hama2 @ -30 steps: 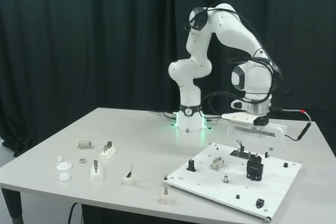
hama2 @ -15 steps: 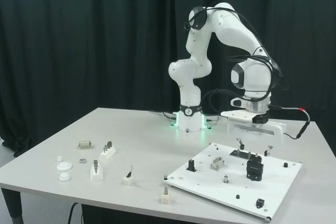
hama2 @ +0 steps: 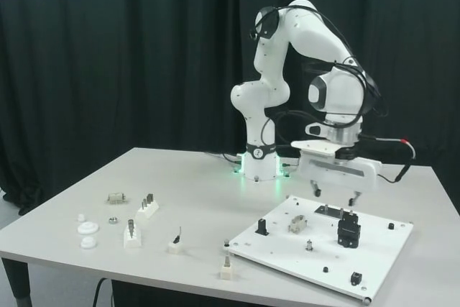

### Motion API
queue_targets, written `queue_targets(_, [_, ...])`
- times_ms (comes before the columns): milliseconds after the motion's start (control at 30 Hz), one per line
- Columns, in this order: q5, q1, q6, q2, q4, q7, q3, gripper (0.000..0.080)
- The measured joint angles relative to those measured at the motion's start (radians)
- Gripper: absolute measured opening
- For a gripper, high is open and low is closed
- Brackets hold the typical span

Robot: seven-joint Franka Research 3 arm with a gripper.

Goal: Pick USB.

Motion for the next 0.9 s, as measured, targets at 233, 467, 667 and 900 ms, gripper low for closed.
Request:
queue_targets(233, [-0.027,-0.001,-0.052,-0.015,0.015,-0.060,-0.052,0.0800])
queue_targets(467, [-0.044,-0.008,-0.102,-0.023,0.030,-0.143,-0.112,0.0800])
queue_targets(667, [-0.061,-0.026,-0.133,-0.030,0.034,-0.206,-0.151,0.0800])
queue_targets(900, [-0.093,-0.077,-0.151,-0.036,0.034,-0.253,-0.170,0.0800])
